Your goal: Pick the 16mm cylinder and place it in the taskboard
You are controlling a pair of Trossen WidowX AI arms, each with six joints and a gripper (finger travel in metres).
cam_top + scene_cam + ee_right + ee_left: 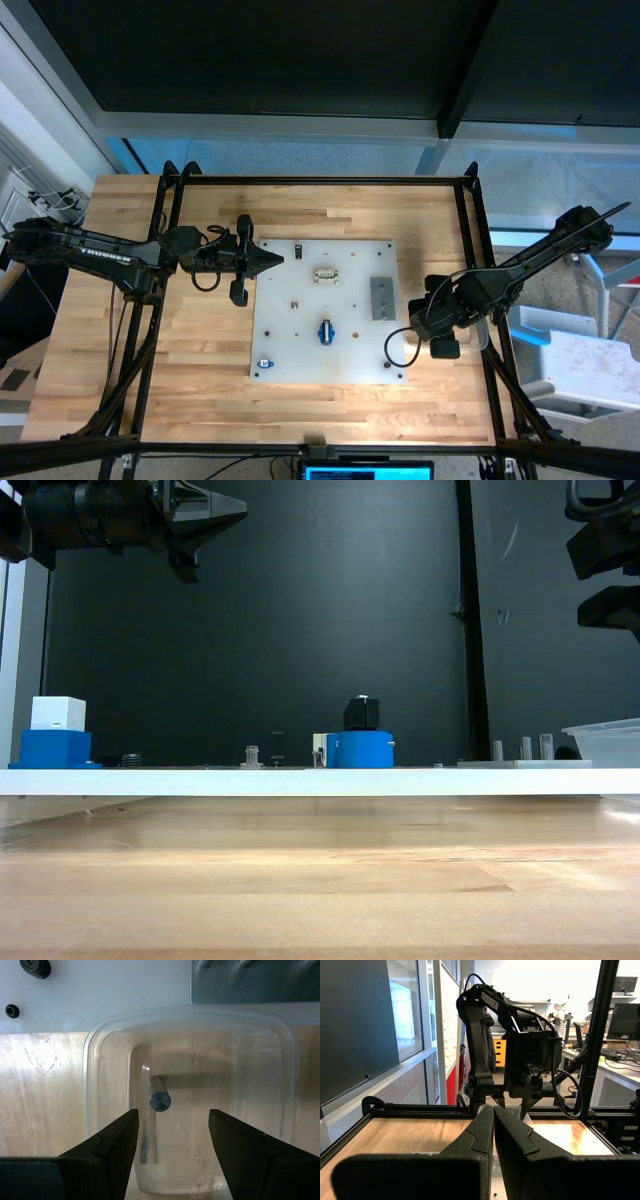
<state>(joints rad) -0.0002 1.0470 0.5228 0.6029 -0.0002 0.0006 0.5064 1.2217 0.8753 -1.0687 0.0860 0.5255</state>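
— So, starting from the left: where is the left gripper?

— The left gripper (277,258) hangs high above the left edge of the large flat white square taskboard (300,350) and points inward. Its two black fingers (481,1132) are pressed together with nothing between them.

— And on the board itself?

— It lies flat on the pale wooden table (120,330). Near its middle stands a small blue connector piece (326,332). Further right is a rectangular grey metal block (382,298) with short pins sticking up, which show in the low view.

— Then the right side?

— The right gripper (172,1112) hovers beyond the board's right edge, over a clear plastic tray (95,1060) that sits on the table just beside the board. In the low view it is well above the tray's rim. Its fingers (117,1145) are spread wide apart and hold nothing.

— Where is the peg?

— The short dull-grey metal 16mm cylinder (160,1097) rests on the tray's floor, below the gap between those fingers and apart from both. It is not on the taskboard. Whether it stands upright or lies tilted, I cannot tell.
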